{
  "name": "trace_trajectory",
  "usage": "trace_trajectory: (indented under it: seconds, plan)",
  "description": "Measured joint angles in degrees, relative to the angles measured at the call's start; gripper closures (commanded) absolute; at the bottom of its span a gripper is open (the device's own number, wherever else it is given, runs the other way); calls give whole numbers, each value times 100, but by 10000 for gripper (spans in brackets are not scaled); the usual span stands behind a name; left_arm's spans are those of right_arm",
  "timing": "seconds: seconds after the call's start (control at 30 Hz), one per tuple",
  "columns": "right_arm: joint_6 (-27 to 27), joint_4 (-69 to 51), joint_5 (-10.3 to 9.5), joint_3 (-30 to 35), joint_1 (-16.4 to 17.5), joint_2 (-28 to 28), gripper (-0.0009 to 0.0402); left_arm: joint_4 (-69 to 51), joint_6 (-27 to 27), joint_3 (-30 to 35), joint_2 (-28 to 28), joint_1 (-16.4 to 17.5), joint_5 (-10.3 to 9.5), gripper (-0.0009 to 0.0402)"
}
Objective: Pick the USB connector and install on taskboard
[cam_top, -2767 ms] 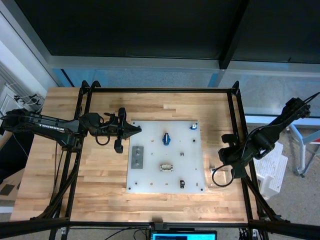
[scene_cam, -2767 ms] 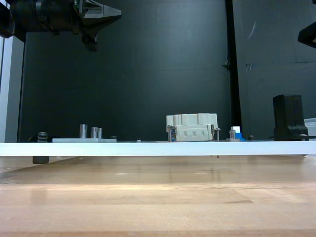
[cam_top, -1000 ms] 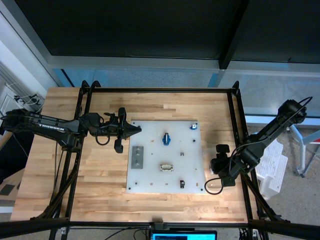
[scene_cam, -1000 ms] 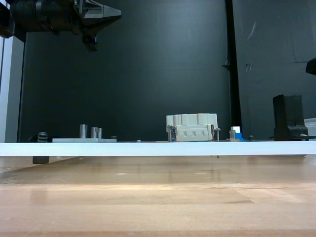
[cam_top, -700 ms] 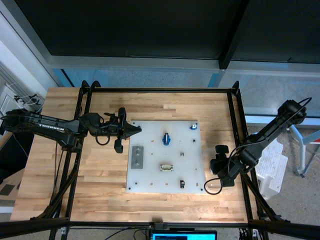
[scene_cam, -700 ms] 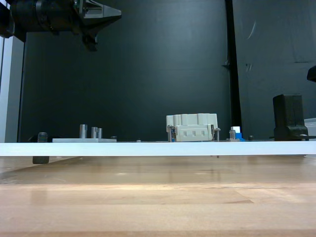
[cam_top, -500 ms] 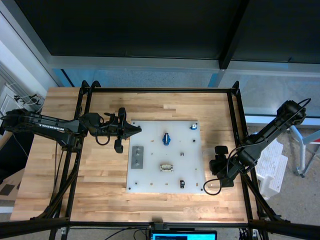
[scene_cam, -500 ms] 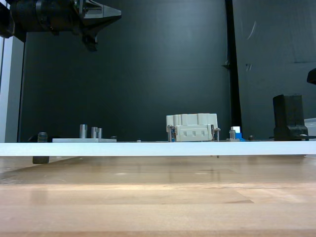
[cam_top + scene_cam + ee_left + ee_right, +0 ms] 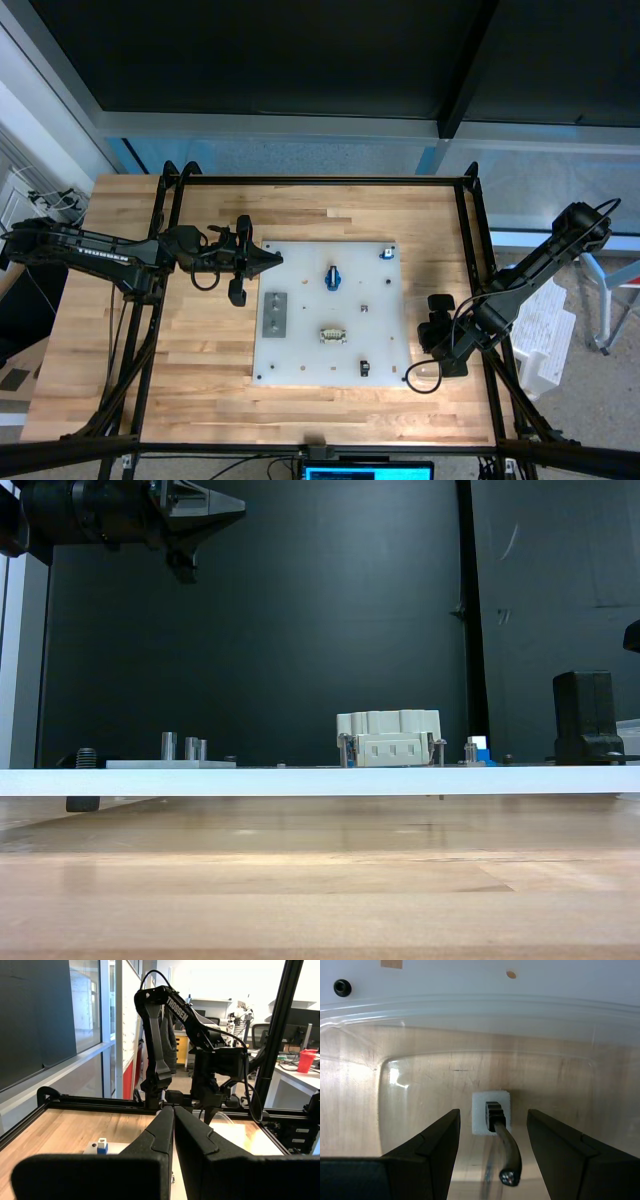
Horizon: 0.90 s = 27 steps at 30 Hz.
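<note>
while my left gripper [image 9: 272,259] hangs by the far left corner of the taskboard [image 9: 300,345] in the high view, my right gripper [image 9: 432,352] points down into the clear tray [image 9: 421,380]. the tray sits just beside the board's right edge, close to the near corner. can't spot the usb connector from up there, it's too small.

low view: left gripper is up high on the left, well above the board, tapering to a closed point. on the board there's the grey block [image 9: 170,764] with its pegs, the beige connector [image 9: 390,738] and the black socket [image 9: 586,720]. only a sliver of my right gripper shows at the right edge.

left wrist view: my left fingers [image 9: 160,1130] are pressed flat together with nothing between them. the right arm [image 9: 157,1035] stands across the table beyond them.

right wrist view: the usb connector [image 9: 493,1110] is in the tray, stuck into a small white block [image 9: 480,1122], and its black cable [image 9: 507,1152] runs back toward the camera. my right fingers [image 9: 427,1155] are spread wide, one on each side of the block with a gap on both sides, so they're pinching nothing.
</note>
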Motion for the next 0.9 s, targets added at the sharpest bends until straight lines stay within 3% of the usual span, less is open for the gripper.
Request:
trace_trajectory:
  seconds: [0.9]
  plan:
    - [-144,0,7,44,-17,98,312,-2,-2,0,0,0,2,393]
